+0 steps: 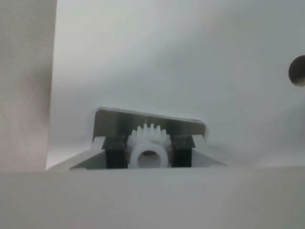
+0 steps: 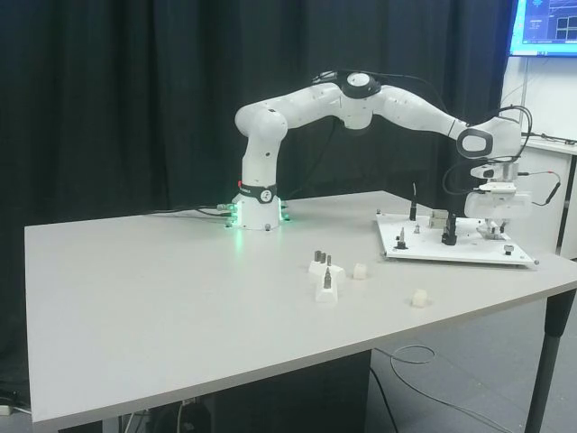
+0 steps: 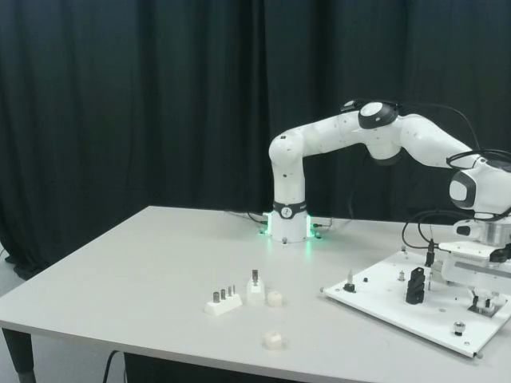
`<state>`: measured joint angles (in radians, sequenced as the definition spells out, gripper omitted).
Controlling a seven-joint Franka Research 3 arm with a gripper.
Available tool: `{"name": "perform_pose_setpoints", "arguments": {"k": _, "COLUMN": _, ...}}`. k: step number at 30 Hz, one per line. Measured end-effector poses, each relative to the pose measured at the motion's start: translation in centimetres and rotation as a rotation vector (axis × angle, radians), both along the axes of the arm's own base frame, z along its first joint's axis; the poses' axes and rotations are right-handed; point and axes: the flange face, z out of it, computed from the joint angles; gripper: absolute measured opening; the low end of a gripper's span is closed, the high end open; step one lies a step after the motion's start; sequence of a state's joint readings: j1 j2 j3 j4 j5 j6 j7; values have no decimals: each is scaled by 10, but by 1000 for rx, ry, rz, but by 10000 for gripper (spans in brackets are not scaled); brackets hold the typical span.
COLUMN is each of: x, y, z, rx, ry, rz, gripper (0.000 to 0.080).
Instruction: Insert small gear.
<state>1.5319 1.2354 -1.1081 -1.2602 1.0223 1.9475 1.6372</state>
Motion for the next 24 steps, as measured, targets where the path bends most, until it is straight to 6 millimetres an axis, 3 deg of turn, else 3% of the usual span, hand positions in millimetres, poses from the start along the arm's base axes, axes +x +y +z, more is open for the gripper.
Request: {"name": "perform_pose_setpoints", "arguments": {"k": 24, "x": 3, "y": -1, "z": -5, "rx": 6, "ry": 14, "rz": -2, "gripper": 199}}
